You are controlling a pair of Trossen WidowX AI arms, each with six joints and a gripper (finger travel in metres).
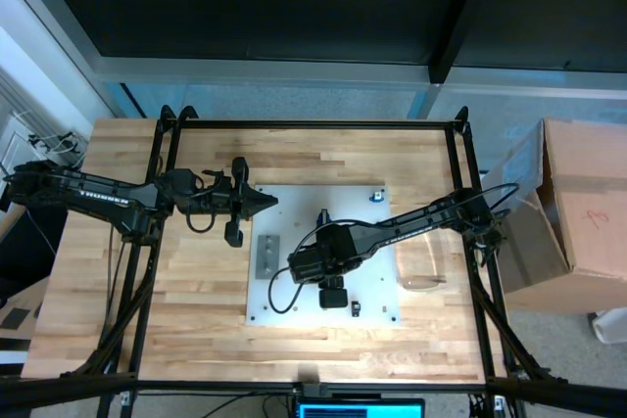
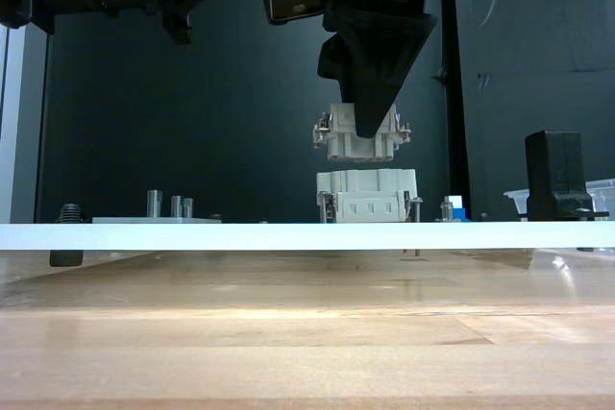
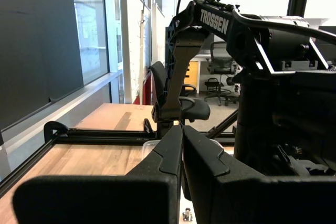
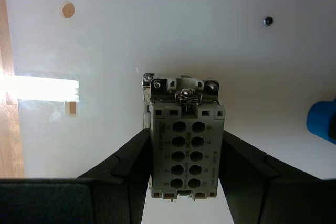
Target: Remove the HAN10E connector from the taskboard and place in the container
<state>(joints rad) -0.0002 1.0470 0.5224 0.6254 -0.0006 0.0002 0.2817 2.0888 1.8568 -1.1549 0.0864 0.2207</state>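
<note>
The grey HAN10E connector (image 2: pixel 336 141) hangs held and upright, lifted clear of its grey base (image 2: pixel 367 197) on the white taskboard (image 1: pixel 377 242), with a small gap between them. My right gripper (image 2: pixel 370 124) is shut on it from above. In the right wrist view the connector (image 4: pixel 186 129), its pin holes facing the camera, sits between the black fingers of the right gripper (image 4: pixel 186 148). From above, the right gripper (image 1: pixel 333 289) is over the board's middle. My left gripper (image 1: pixel 265 201) hovers high at the board's far left corner, fingers (image 3: pixel 168 156) shut on nothing. The clear container (image 1: pixel 421 266) stands right of the board.
A grey metal block (image 1: pixel 266 254) with pegs sits on the board's left part. A small black part (image 1: pixel 356 308) stands near the front edge and a blue piece (image 1: pixel 375 196) at the back. A cardboard box (image 1: pixel 578 212) stands beyond the table's right side.
</note>
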